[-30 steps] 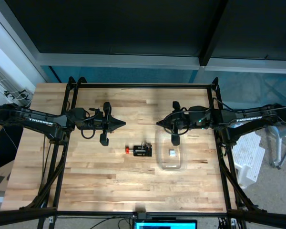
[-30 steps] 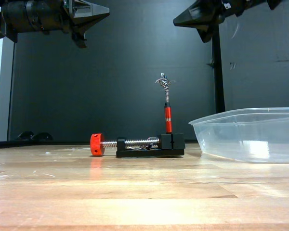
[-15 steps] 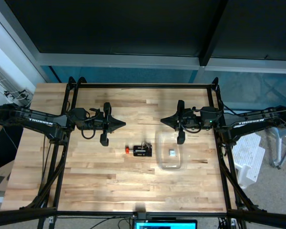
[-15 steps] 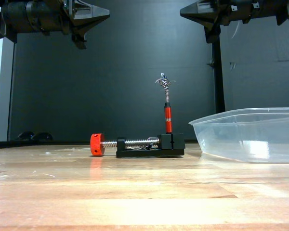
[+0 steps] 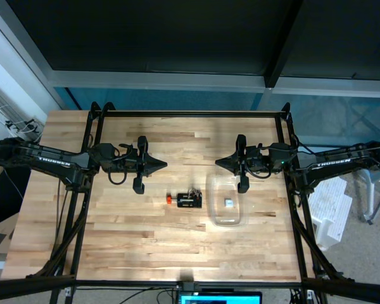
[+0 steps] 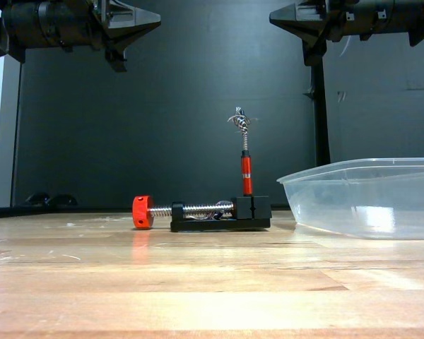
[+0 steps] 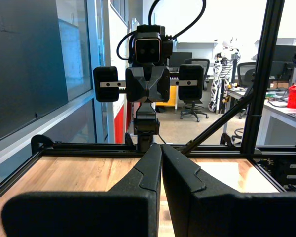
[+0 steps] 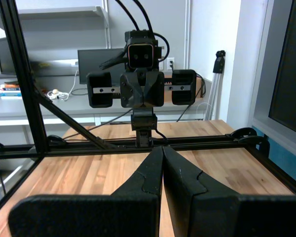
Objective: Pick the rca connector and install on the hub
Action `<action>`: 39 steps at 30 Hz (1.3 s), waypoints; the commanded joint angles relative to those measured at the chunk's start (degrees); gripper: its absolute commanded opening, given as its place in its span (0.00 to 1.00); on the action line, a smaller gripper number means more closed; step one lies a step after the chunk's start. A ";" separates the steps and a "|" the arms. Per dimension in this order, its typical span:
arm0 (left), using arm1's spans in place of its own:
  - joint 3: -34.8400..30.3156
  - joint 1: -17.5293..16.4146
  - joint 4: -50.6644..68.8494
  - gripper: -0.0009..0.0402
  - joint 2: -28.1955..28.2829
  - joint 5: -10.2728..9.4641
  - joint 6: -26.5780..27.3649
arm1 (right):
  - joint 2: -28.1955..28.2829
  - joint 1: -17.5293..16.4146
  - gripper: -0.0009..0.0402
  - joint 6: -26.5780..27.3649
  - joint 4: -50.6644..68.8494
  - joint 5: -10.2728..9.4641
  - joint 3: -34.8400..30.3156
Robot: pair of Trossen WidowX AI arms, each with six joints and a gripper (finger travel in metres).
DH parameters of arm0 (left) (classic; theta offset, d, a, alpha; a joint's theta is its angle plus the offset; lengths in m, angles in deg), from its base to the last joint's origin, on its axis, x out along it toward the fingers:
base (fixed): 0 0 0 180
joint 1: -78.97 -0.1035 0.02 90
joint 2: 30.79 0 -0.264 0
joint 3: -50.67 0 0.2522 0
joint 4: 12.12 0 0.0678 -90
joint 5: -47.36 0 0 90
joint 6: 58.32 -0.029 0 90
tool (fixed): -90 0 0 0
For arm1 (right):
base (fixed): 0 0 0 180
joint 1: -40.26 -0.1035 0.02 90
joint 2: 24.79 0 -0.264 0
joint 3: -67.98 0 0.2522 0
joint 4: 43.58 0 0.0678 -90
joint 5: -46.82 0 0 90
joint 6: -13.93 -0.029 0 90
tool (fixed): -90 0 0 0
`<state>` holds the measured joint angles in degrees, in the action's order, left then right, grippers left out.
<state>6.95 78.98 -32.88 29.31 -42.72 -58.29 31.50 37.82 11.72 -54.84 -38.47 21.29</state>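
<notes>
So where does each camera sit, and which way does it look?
High view: above the table at its near edge, looking down; both arms show, left tool and right tool shut, raised, facing each other.
Low view: table-top height, near edge, looking level at the hub and clear tray; only the tools show, overhead.
Left wrist view: on the left arm, looking along its tool at the right arm.
Right wrist view: mirrored, facing the left arm.
High and low share hub and tray.
</notes>
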 commanded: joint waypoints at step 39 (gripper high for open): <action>0.00 0.00 -0.04 0.02 0.02 0.02 -0.02 | 0.07 -0.07 0.02 -0.28 -1.11 -0.24 0.61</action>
<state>6.97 78.98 -32.90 29.31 -42.72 -58.29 31.52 37.78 11.43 -56.04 -38.73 21.92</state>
